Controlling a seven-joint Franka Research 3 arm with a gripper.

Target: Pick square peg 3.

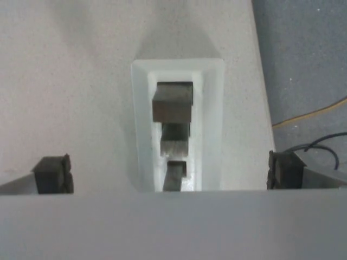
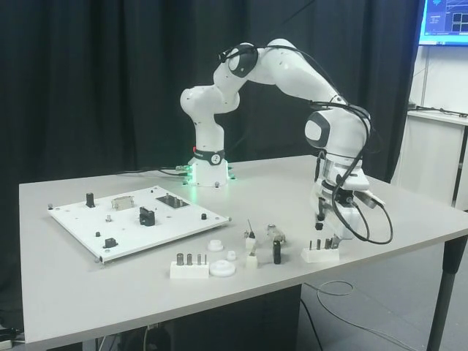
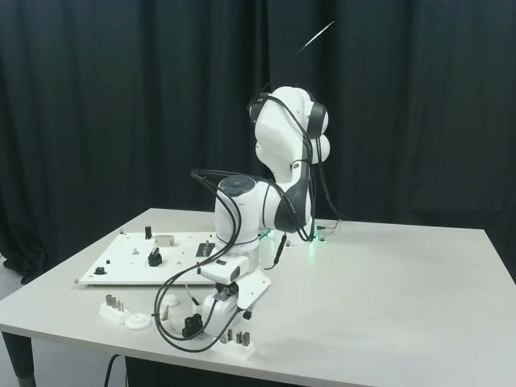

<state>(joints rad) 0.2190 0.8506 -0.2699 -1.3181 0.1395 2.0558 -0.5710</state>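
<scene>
Three square pegs (image 1: 172,103) upright in one white holder (image 1: 142,130), near the grey table's (image 1: 65,81) front edge. One gripper (image 1: 169,176) just above, fingers (image 1: 53,174) spread wide, gripping nothing. Bare table on one side of the holder; table edge close on the other.

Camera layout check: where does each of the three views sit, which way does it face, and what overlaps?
Wrist view: on the arm's wrist, looking down past both fingers onto the white peg holder with its square pegs; the gripper is open.
First room view: off the table's front, facing the black curtain; the whole arm shows.
Second room view: off another side of the table, facing the curtain; arm and white board show.
Shared: both room views show the gripper above the holder.
</scene>
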